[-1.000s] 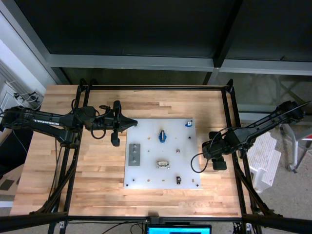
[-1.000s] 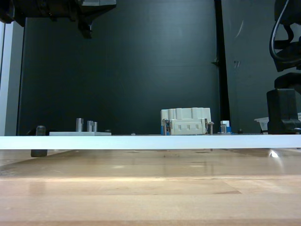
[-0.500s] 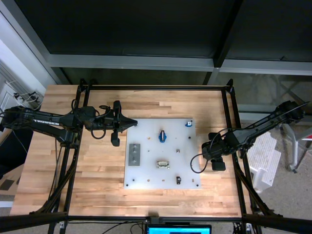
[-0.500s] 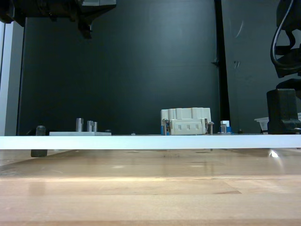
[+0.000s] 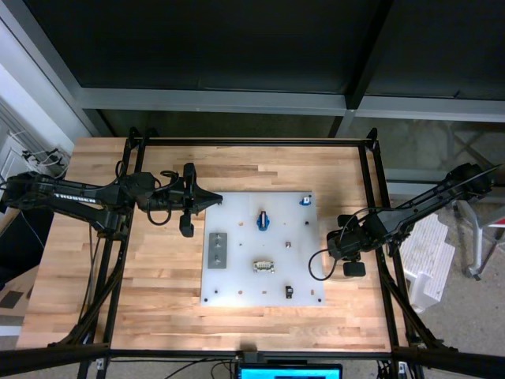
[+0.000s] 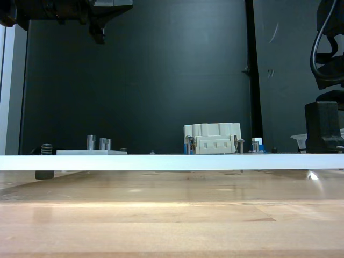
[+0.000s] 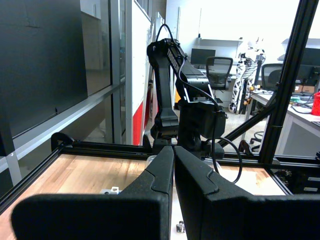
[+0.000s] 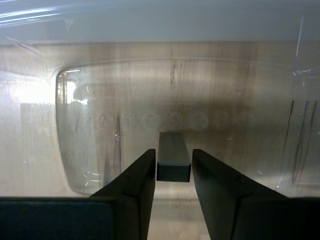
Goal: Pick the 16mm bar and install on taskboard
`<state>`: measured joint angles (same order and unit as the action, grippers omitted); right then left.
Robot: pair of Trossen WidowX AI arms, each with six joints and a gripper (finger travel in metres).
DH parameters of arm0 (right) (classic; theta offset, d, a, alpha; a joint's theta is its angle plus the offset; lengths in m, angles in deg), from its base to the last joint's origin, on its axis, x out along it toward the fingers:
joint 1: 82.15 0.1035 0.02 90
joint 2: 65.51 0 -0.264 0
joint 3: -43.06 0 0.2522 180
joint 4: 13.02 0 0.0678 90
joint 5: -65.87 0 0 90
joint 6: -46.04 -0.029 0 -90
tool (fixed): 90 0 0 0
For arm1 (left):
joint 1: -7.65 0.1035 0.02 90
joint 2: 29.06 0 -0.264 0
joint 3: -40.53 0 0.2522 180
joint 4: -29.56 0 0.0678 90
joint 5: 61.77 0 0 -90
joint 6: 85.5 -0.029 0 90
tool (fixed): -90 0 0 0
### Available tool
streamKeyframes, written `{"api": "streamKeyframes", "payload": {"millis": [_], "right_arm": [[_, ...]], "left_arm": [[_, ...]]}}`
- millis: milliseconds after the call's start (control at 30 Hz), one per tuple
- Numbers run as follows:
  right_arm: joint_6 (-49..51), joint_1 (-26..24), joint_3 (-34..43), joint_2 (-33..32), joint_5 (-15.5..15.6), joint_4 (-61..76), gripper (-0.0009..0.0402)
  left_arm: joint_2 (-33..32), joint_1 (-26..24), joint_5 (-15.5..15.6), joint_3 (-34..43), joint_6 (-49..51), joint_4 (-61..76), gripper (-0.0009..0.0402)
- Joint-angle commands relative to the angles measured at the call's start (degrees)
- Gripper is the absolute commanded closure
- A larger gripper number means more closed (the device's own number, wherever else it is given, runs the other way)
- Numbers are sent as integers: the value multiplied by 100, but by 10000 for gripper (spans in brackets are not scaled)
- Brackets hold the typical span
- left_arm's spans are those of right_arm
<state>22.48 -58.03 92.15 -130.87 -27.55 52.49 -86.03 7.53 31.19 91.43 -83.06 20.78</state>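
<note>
While the pale wooden surface [image 5: 118, 300] is carrying the white square task board [image 5: 237, 278] at its middle, the task is sitting at an early stage, as I judge it. The pick is under way and the install is not yet begun.

The left gripper [image 7: 173, 150] is hanging above the surface just off the board's far left corner. Its jaws are pressing together with only a thin seam between them and are holding nothing.

The right gripper [image 8: 173, 151] is reaching down into a clear plastic tray [image 8: 67, 125] just beside the board's right edge. Its jaws are standing narrowly apart and, as far as the wrist view shows, are bearing against both long sides of the dark rectangular 16mm bar [image 8: 173, 170].

That bar is lying low in the tray, clear of the board. Whether it is resting on the tray floor or is raised just off it I cannot tell.

Lifting it out, carrying it across to the board and seating it are all remaining. Which seat is waiting for it I cannot tell.
</note>
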Motion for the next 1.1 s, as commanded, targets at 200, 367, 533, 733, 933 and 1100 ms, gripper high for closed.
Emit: {"api": "streamKeyframes", "payload": {"millis": [200,367,533,733,933,1100], "right_arm": [[9,4,4,-2,0,2,358],[20,2,4,0,2,22,396],[24,4,7,4,2,20,387],[42,2,243,70,0,289,393],[55,2,680,164,-2,833,393],[212,2,1132,164,0,1381,393]], "left_arm": [[-2,2,0,0,-2,0,393],[-2,0,0,0,-2,0,393],[-2,0,0,0,-2,0,393],[-2,0,0,0,-2,0,393],[-2,2,0,0,-2,0,393],[-2,0,0,0,-2,0,393]]}}
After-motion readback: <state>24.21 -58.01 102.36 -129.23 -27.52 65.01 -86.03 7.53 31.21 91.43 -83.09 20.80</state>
